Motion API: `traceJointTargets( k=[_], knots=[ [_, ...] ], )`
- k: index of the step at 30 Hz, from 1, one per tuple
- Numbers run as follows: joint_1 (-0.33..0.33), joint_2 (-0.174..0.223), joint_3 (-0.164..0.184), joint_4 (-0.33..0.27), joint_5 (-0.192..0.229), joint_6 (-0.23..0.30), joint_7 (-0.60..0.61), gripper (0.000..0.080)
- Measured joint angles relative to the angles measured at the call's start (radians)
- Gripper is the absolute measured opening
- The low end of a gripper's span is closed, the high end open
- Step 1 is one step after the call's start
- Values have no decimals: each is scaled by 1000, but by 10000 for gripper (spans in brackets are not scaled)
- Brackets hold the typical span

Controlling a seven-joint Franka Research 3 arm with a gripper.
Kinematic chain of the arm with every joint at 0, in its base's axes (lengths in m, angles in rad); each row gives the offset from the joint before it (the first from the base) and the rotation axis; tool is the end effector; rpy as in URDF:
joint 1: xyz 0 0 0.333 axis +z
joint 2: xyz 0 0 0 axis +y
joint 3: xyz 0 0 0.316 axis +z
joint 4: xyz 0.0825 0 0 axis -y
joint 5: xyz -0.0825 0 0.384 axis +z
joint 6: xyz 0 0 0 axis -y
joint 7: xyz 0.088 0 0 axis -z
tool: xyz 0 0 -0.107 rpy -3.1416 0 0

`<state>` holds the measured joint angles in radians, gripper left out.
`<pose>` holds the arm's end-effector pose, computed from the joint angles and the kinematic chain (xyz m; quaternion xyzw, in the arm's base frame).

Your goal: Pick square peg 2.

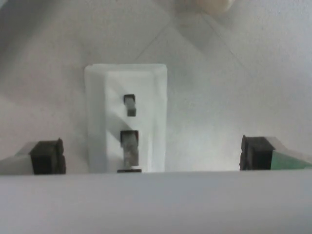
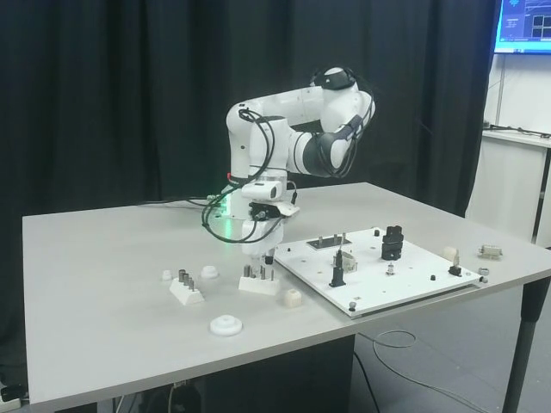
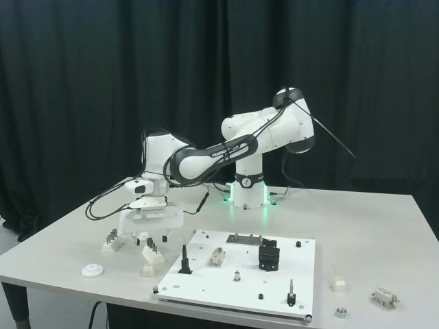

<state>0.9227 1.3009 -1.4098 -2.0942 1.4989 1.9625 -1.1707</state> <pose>0.5329 -0.1943 0.2193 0.9973 0.0071 0.0629 0.0382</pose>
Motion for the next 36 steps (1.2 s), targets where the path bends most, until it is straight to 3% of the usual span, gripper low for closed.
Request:
traceJointTargets(
  k=[13,14,17,18,23,24,29,30,36],
  knots=[
    [-45,2,31,32,-8,-14,1,800],
    [-45,3,31,32,-10,-17,0,654],
    [-45,3,31,33,-17,-28,0,654],
    [-45,3,31,34,-18,-30,0,492],
    [-45,3,31,36,-22,-44,0,492],
    [-45,3,30,36,-24,-47,0,300],
    [-45,3,28,38,-33,-59,0,300],
    [-45,3,27,39,-34,-62,0,102],
    [-43,3,17,41,-42,-73,0,66]
  ],
)
